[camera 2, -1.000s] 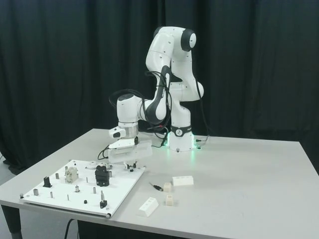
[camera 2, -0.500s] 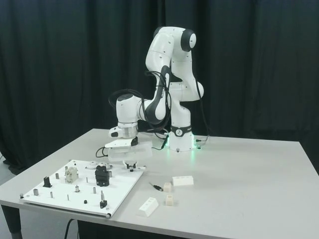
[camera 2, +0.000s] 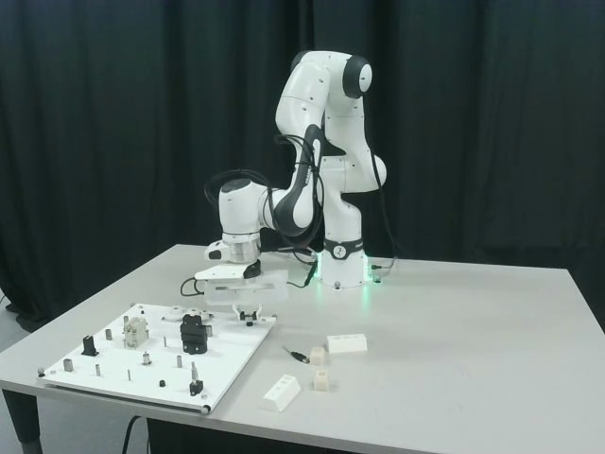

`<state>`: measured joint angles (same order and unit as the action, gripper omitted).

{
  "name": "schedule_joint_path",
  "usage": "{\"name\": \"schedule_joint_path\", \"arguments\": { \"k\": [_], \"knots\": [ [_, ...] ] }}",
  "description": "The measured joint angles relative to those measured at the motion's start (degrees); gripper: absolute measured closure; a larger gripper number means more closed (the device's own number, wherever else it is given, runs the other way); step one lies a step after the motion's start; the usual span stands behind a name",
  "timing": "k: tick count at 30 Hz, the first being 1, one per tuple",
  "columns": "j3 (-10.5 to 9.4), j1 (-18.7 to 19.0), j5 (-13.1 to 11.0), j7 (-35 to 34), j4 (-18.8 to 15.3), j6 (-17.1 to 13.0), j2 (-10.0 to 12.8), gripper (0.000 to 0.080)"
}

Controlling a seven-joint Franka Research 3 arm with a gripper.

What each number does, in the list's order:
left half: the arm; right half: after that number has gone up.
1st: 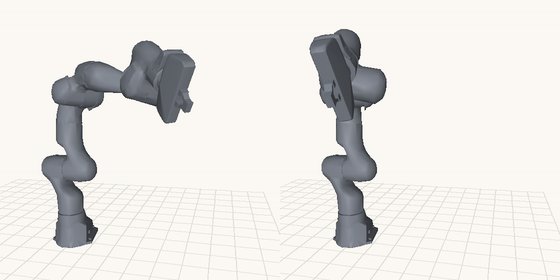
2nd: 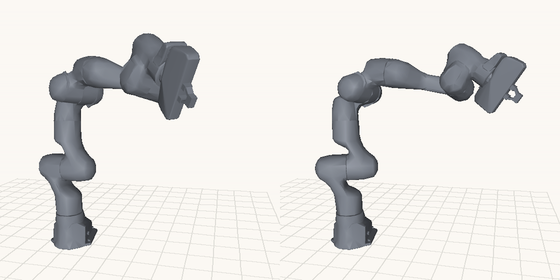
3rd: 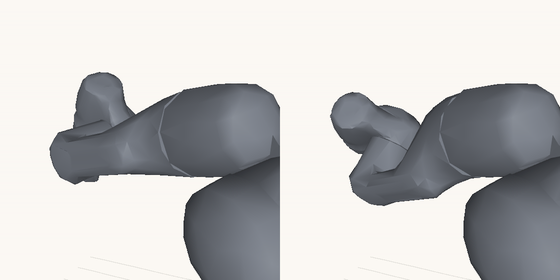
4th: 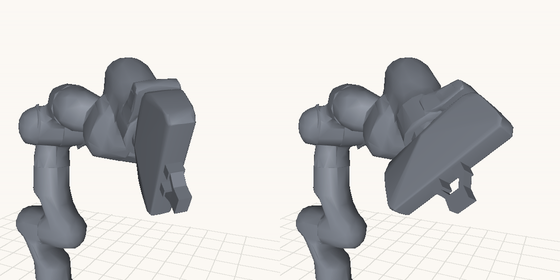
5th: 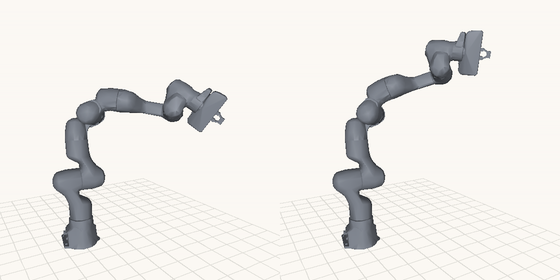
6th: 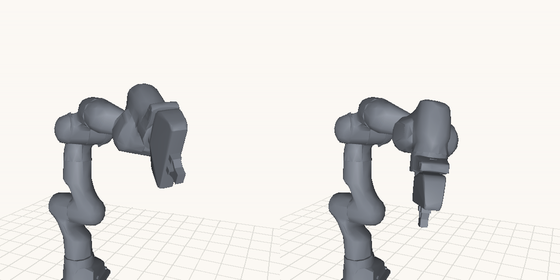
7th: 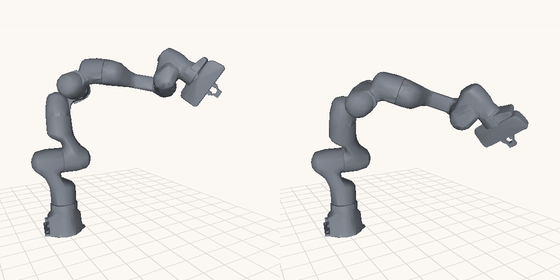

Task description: Insert bolt 4.

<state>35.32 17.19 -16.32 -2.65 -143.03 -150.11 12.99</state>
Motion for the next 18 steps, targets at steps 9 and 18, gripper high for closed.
{"name": "schedule_joint_path", "arguments": {
  "k": [9,18],
  "knots": [
    [0.05,0.0,0.0,-4.7,0.3,0.5,0.1,0.0578],
    [0.07,0.0,0.0,-12.2,0.8,1.2,0.4,0.0578]
  ]
}}
